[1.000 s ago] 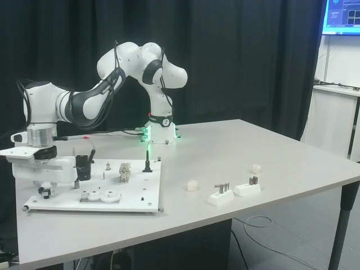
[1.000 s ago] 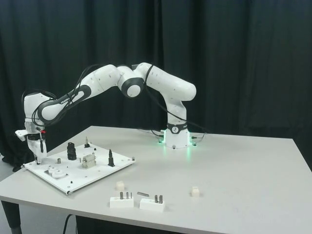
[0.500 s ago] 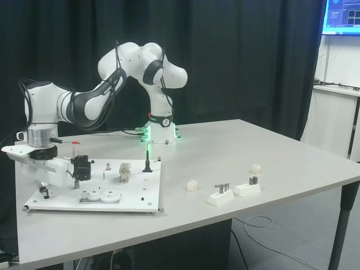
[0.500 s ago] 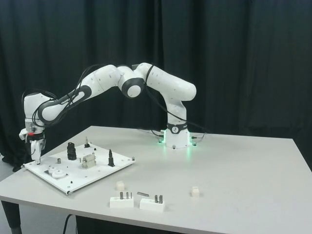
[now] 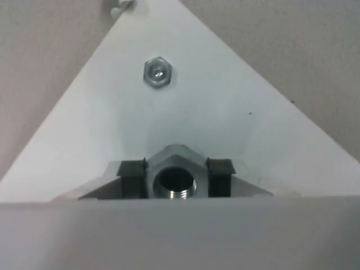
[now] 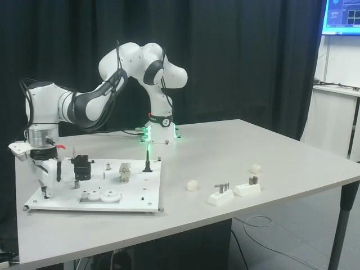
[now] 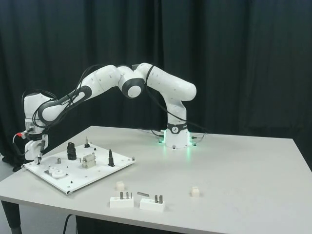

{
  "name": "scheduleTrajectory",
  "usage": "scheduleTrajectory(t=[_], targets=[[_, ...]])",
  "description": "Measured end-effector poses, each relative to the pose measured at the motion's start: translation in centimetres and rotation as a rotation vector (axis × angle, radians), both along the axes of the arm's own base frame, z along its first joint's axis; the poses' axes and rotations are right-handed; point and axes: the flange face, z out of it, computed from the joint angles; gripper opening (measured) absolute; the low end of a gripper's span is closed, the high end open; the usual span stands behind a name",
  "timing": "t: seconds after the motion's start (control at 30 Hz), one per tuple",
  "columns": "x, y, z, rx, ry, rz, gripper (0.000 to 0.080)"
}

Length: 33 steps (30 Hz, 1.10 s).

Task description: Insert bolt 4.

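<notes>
1. The assembly board (image 6: 135, 191) lies on the table (image 6: 270, 163), at its left end in the first room view.
2. The arm's base (image 6: 159, 130) stands behind the board, near the table's far edge.
3. The hand (image 6: 46, 188) hangs over the board's far-left corner.
4. Two gears (image 6: 100, 196) lie on the board near its front edge.
5. Two small holders (image 6: 233, 192) sit on the table, well to the right of the board.
</notes>
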Motion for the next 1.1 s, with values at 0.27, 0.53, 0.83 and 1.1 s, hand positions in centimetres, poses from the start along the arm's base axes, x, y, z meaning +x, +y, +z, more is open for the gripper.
scheduleTrajectory(t=[0.27,0.53,0.83,1.1], targets=[[0.01,0.0,0.02,0.001,-0.002,-0.056,0.0225],[0.03,-0.01,0.05,0.001,-0.002,-0.06,0.0225],[0.06,0.01,0.06,0.0,-0.001,-0.062,0.0225],[0.05,0.01,0.05,0.0,0.0,-0.062,0.0225]])
